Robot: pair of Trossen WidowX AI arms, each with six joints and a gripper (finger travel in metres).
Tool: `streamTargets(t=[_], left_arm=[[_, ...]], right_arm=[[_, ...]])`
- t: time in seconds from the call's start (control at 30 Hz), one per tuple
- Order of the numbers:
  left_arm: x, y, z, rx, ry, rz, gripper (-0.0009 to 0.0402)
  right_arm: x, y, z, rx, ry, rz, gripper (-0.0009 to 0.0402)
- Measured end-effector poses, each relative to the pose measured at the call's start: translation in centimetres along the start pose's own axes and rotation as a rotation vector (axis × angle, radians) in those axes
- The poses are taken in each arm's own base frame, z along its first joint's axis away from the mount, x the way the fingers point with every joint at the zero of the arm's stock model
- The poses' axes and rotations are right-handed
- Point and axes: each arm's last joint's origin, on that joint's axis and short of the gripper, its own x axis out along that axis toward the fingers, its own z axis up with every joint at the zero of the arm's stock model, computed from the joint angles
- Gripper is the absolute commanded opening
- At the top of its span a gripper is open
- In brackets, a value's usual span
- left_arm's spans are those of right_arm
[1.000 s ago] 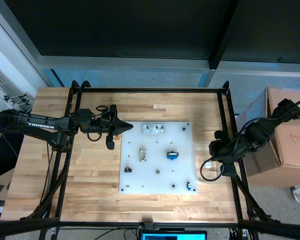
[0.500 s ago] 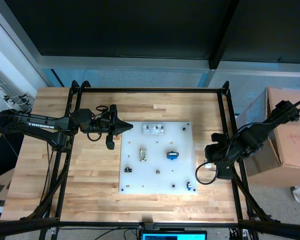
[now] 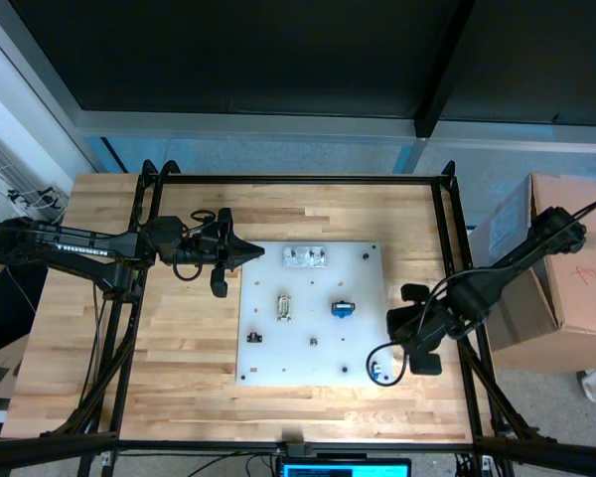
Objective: Pick the RJ45 connector and install on the taskboard
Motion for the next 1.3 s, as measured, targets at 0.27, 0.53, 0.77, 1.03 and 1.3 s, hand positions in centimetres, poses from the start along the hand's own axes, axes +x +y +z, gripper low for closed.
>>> streamTargets(t=[0.27,0.53,0.77,1.03,1.3], left_arm=[[0.0,0.0,0.0,0.000,0.000,0.000,0.0000],[0.0,0.0,0.0,0.000,0.000,0.000,0.0000],[0.0,0.0,0.0,0.000,0.000,0.000,0.0000],[0.0,0.0,0.0,0.000,0.000,0.000,0.0000],[0.0,0.0,0.0,0.000,0.000,0.000,0.0000]], right_arm=[[2.2,2.0,0.8,-0.008,0.005,0.011,0.0000],[3.7,3.8,0.9,-0.002,0.017,0.015,0.0000],[3.7,5.2,2.5,-0.022,0.008,0.020,0.0000],[3.0,5.7,3.2,0.004,0.000,0.017,0.0000],[3.0,5.7,3.0,0.014,0.010,0.009,0.0000]])
